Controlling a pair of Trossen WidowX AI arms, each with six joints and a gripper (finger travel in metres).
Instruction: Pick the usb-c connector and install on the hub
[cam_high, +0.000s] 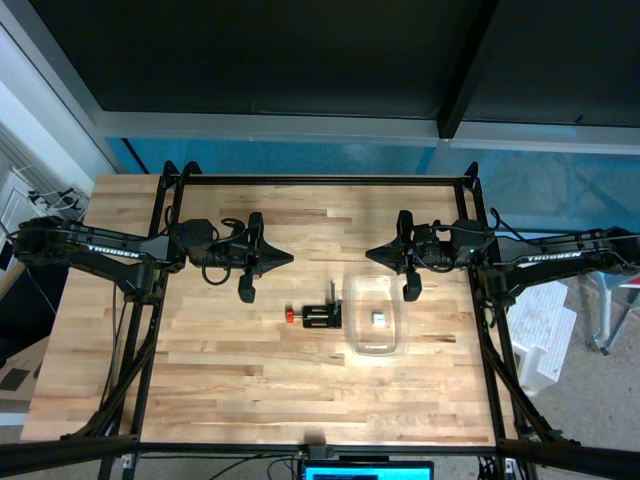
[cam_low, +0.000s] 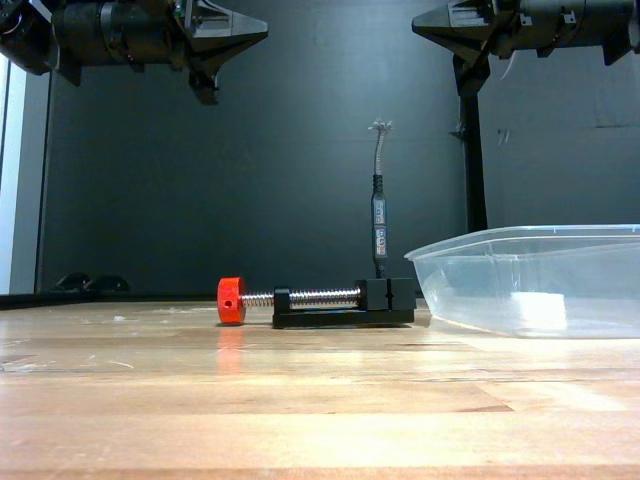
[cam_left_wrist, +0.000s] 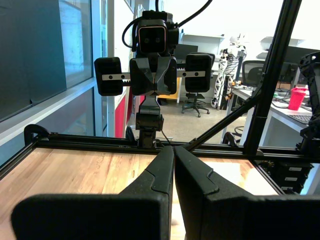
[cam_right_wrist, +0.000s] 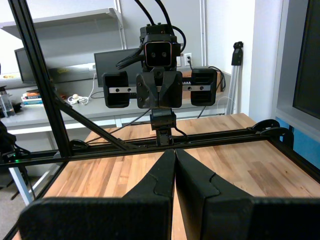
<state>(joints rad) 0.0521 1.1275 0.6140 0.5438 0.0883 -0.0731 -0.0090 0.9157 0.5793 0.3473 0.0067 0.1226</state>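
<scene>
High view: the left arm (cam_high: 100, 250) and the right arm (cam_high: 560, 255) reach inward over the far half of the bench (cam_high: 200, 380). The left jaws and right jaws point at each other, well apart. Nearer the camera, the black vise (cam_high: 322, 318) with its red knob (cam_high: 290, 316) sits just beside the clear tray (cam_high: 352, 300), which holds the white block (cam_high: 380, 318). I cannot make out the connector here.

Low view: the connector (cam_low: 379, 235) stands upright on the vise. Its braided cable (cam_low: 378, 150) rises straight off it, and nothing grips it. Both sets of jaws hang high above, well clear of it to either side.

Left wrist view: the left jaws are closed together with nothing between them.

Right wrist view: the right jaws are likewise pressed together on nothing.
</scene>
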